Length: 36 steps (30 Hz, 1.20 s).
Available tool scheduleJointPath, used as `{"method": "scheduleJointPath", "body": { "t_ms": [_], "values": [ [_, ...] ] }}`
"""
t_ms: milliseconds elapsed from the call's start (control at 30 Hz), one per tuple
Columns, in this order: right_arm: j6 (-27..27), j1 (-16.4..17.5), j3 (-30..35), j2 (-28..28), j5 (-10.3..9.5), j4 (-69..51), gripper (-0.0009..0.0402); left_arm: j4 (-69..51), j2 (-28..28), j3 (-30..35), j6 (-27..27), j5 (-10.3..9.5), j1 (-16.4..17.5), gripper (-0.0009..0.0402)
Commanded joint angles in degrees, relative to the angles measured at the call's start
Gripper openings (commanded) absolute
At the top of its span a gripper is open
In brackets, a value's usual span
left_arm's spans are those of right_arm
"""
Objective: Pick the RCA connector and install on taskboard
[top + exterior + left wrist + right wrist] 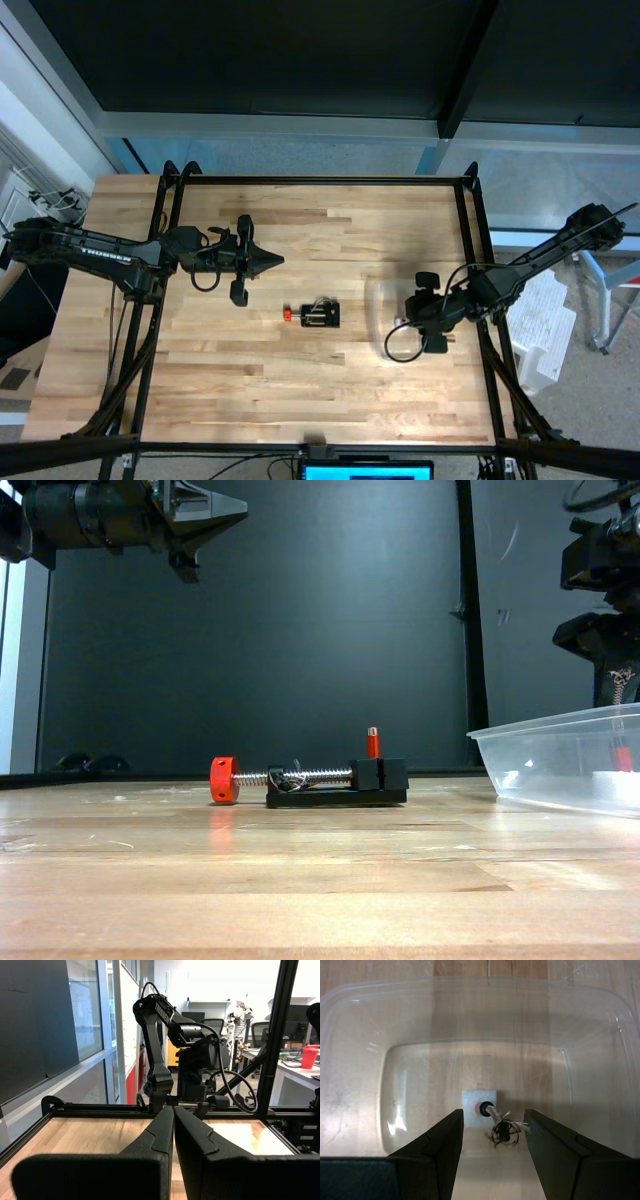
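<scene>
RCA connector in clear tray just below parted right tool; closed left tool aloft, well apart.

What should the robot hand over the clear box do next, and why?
Probably lower the right gripper straight down. It hangs open above the clear tray, and the RCA connector, by the white cube inside the tray, lines up with the gap between its jaws but is not yet gripped. The left gripper is shut, parked high over the table.
</scene>
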Motion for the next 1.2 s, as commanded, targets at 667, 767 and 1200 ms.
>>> {"method": "scheduleJointPath", "body": {
  "t_ms": [667,767,1200],
  "values": [
    [-0.2,-0.7,-4.2,2.4,-0.55,8.0,0.0163,0.0,0.0,0.0,0.0,0.02,0.0,0.0000],
    [-0.2,-0.7,-4.5,2.4,-0.55,8.2,0.0156,0.0,0.0,0.0,0.0,0.02,0.0,0.0000],
    [-0.6,-0.9,-5.0,4.6,-0.50,10.5,0.0146,0.0,0.0,0.0,0.0,0.02,0.0,0.0000]
  ]
}}
